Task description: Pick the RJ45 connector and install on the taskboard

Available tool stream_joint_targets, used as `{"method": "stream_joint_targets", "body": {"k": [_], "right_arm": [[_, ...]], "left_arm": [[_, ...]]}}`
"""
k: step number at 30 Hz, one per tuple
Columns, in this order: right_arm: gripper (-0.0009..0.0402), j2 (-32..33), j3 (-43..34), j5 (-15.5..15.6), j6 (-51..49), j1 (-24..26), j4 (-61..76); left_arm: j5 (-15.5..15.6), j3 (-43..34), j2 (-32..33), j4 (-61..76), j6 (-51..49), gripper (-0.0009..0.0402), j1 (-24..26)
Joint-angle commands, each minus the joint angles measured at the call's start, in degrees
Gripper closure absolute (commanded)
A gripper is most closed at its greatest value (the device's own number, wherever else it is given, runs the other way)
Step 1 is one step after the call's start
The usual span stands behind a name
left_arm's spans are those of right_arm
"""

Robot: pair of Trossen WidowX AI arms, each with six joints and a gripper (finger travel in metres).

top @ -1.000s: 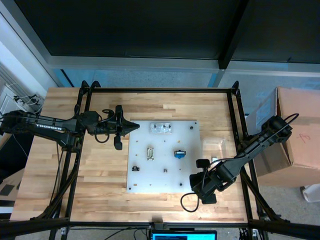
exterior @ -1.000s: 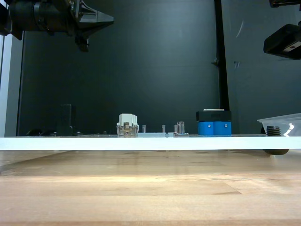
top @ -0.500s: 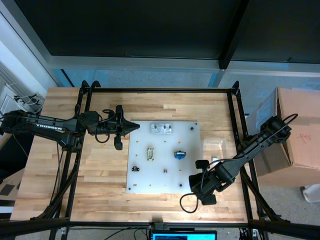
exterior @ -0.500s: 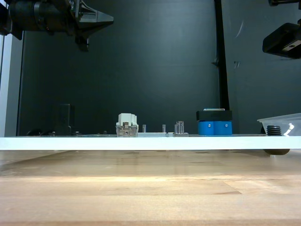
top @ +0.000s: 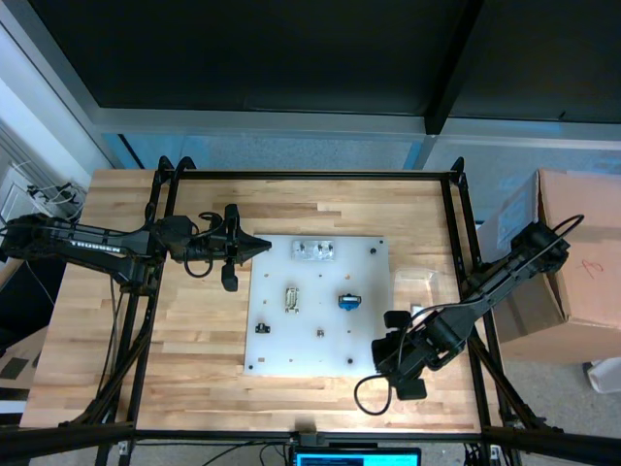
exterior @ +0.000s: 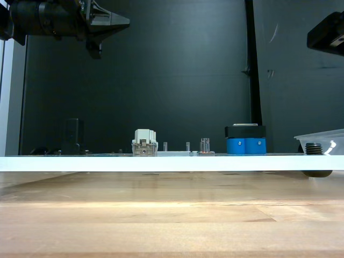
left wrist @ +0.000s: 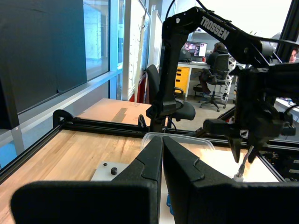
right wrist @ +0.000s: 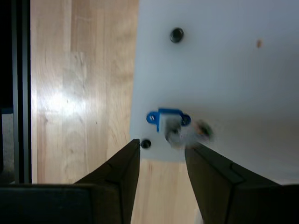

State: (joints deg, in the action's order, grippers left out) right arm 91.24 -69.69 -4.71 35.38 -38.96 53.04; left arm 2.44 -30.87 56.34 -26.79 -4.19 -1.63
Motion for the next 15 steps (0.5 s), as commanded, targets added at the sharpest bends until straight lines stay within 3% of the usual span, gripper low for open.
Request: {"method": "stream_joint_targets", "body": {"k": [1, 9, 15], "right_arm": [[0.0247, -2.29, -0.11, -0.87, 0.57, 0.09, 1.57], [0.0255, -4.15, -0.09, -0.83, 1.22, 0.20, 3.26], [0.0280, -10.40, 0.46, -5.33, -1.81, 5.77, 2.62]], "left_arm": [[-0.02, 0.00, 0.02, -0.02, 0.00, 0.0393, -0.02], [-0.02, 0.00, 0.02, -0.02, 0.00, 0.0393, -0.02], [-0.02, 0.00, 0.02, -0.04, 0.00, 0.0393, -0.02]]}}
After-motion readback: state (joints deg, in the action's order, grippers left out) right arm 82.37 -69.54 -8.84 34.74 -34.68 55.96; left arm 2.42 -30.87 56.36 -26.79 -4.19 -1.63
